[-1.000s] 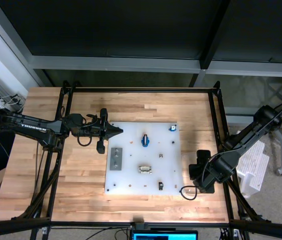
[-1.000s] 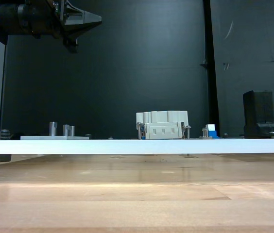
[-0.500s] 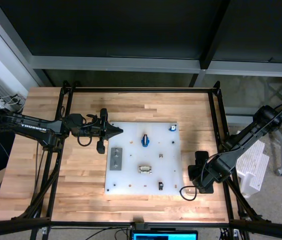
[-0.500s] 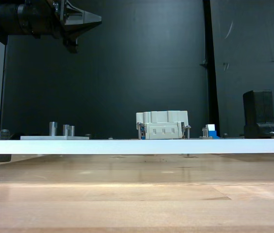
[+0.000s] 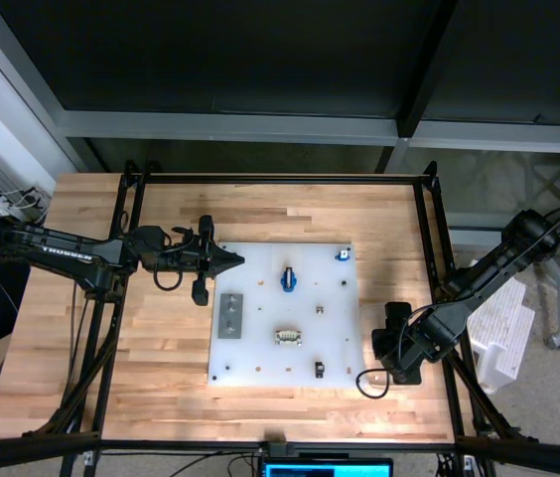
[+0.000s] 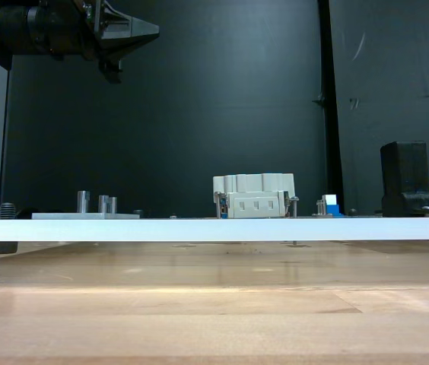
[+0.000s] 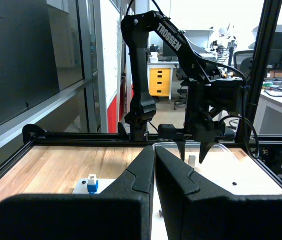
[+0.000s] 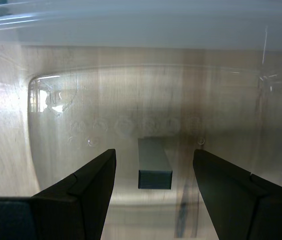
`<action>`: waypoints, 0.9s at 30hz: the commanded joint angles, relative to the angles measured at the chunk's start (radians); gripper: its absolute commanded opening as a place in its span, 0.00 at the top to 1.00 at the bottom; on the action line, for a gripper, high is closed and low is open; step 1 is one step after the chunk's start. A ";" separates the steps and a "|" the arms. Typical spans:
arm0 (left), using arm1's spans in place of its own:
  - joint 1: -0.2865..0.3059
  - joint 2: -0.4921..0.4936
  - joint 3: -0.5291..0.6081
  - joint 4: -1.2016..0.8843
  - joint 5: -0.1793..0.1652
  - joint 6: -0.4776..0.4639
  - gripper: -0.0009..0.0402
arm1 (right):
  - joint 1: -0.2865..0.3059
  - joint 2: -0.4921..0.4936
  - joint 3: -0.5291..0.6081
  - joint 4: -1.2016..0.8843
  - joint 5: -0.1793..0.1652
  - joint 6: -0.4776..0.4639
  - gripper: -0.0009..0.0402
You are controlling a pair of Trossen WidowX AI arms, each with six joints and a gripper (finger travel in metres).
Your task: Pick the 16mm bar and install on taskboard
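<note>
Left pincer (image 5: 236, 260), matt black plastic, above my smooth white taskboard (image 5: 260, 298). Right pincer (image 8: 154, 151), same finish, over the glossy clear tray (image 8: 81, 100) and its matt grey 16mm bar (image 8: 154, 167).

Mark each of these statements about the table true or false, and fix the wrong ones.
1. The right hand is open. True.
2. The 16mm bar is already installed on the taskboard. False: it stands in the clear tray, between the right hand's fingers and touching neither.
3. The left hand holds the bar. False: it is shut and empty, raised above the taskboard's far left corner.
4. A blue knob sits on the taskboard. True.
</note>
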 commanded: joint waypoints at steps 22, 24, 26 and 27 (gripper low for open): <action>0.000 0.000 0.000 0.000 0.000 0.000 0.98 | -0.011 -0.005 -0.018 0.010 0.000 0.000 0.64; 0.000 0.000 0.000 0.000 0.000 0.000 0.98 | -0.011 -0.005 -0.018 0.010 0.000 0.000 0.69; 0.000 0.000 0.000 0.000 0.000 0.000 0.98 | -0.011 -0.005 -0.018 0.010 0.000 0.000 0.73; 0.000 0.000 0.000 0.000 0.000 0.000 0.98 | -0.011 -0.005 -0.018 0.010 0.000 0.000 0.75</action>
